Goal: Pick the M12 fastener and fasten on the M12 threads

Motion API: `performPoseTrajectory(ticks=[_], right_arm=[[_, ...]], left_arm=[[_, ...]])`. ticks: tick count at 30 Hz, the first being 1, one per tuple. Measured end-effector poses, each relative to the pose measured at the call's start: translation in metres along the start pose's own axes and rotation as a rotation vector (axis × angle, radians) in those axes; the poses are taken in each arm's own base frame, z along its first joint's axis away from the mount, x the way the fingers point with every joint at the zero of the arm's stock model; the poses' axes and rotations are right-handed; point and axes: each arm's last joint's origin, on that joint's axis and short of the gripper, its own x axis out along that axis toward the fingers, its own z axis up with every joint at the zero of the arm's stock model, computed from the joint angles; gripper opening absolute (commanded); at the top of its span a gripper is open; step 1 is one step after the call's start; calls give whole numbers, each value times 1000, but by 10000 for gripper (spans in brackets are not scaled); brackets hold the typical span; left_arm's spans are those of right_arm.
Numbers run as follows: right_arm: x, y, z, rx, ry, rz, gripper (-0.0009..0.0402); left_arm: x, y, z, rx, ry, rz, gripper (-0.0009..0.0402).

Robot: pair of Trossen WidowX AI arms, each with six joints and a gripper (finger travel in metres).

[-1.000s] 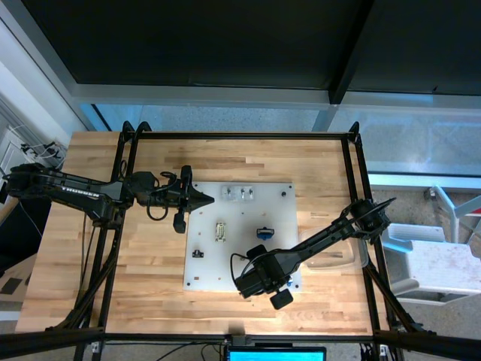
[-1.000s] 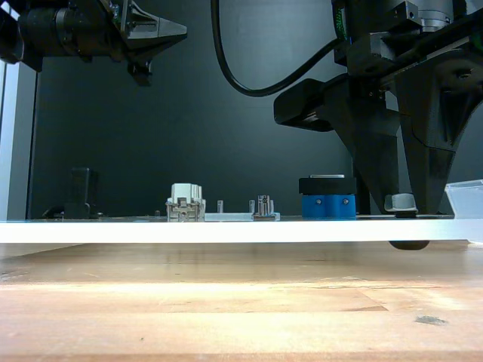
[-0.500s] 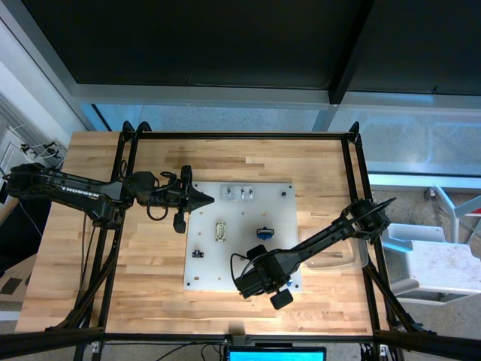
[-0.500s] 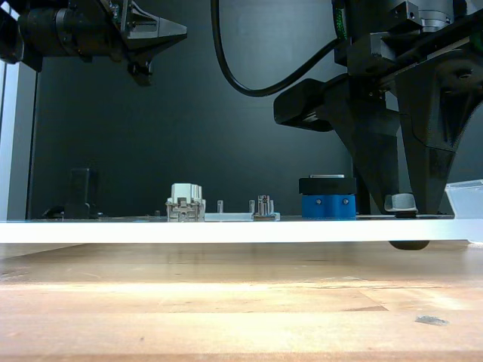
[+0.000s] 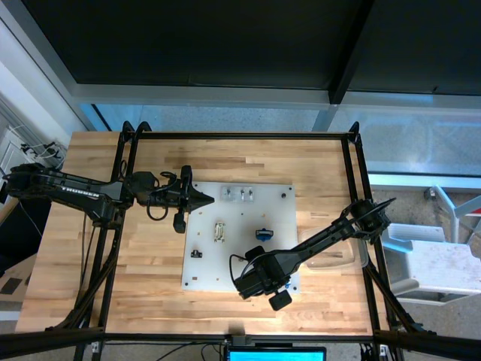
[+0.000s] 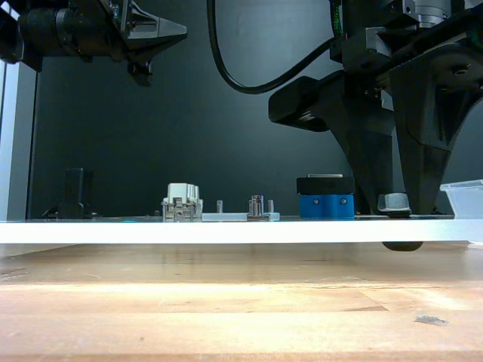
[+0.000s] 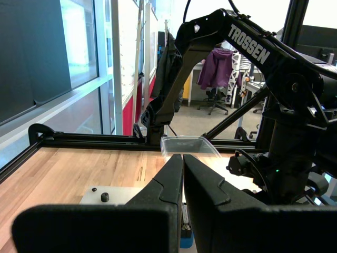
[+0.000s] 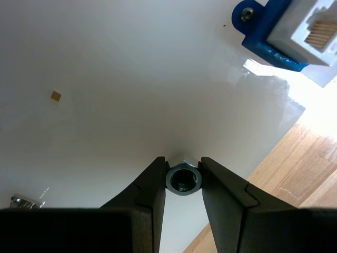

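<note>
My right gripper (image 6: 394, 205) stands over the near right edge of the white board (image 5: 225, 265), shut on the small silver M12 nut (image 8: 184, 179). The low view shows the nut (image 6: 394, 201) sitting just above the board's surface between the two black fingers (image 6: 370, 162). No ribs of the stud show beneath it, and I cannot tell whether it is on its stud. Seen from above, the right gripper (image 5: 263, 278) hides both nut and stud. My left gripper (image 5: 209, 199) hovers high over the board's far left edge, shut on nothing (image 7: 182, 158).
A blue block (image 6: 326, 205) with a white socket stands on the board just behind the right gripper. Small connectors (image 6: 182, 205) sit mid-board. A clear tray (image 5: 340, 260) lies on the wooden table right of the board. Black frame rails surround the table.
The right gripper and the nut have shifted slightly to the left. The board and its parts have shifted left with them. The left arm has not moved.
</note>
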Motion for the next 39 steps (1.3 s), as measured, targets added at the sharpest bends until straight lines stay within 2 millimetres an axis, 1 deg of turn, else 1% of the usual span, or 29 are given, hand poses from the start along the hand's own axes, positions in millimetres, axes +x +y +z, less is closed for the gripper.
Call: performPoseTrajectory(ticks=[3,6,18,25,29,34,39], right_arm=[[0,0,0,-1,-1,-1,35],[0,0,0,-11,-2,-7,45],[1,0,2,-25,-20,-1,121],[1,1,2,-25,-26,1,151],[-1,1,2,-25,-22,4,159],[-7,0,3,-26,-9,0,157],[-19,-3,6,-31,13,-31,157]], left_arm=[[0,0,0,0,0,0,0],[0,0,0,0,0,0,0],[0,0,0,0,0,0,0],[0,0,0,0,0,0,0],[0,0,0,0,0,0,0],[0,0,0,0,0,0,0],[0,0,0,0,0,0,0]])
